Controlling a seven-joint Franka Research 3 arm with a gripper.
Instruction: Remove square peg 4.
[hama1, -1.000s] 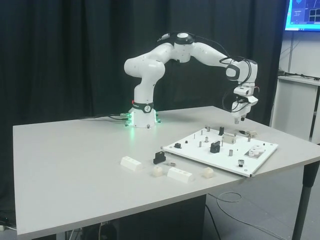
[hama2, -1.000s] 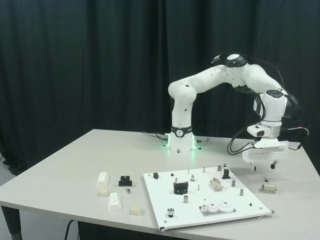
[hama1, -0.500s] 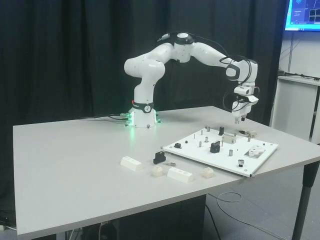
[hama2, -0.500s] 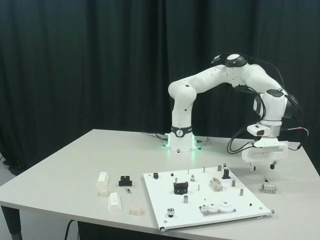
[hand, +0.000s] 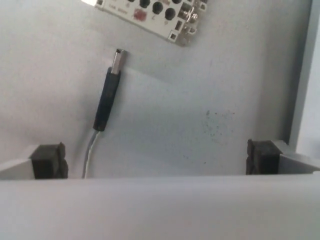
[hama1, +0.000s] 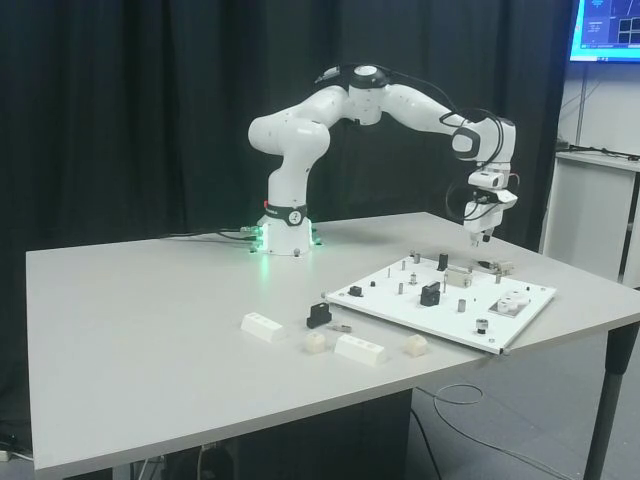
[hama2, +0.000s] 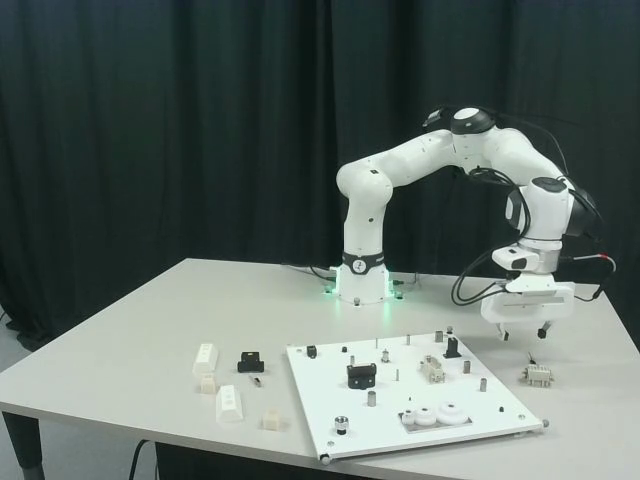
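Several small pegs stand on the white board (hama2: 400, 425), but I cannot tell which one is square peg 4. My gripper (hand: 155, 159) hangs spread wide and empty above the grey table (hama1: 150, 310), beyond the board's edge. Under my fingers (hand: 49, 161) lie a black plug (hand: 107, 100) and a connector block (hama2: 536, 376).

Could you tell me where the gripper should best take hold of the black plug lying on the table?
Grip the plug's black sleeve midway, coming straight down from above: it lies flat on the table, long and narrow, so the open gripper should close across its width.
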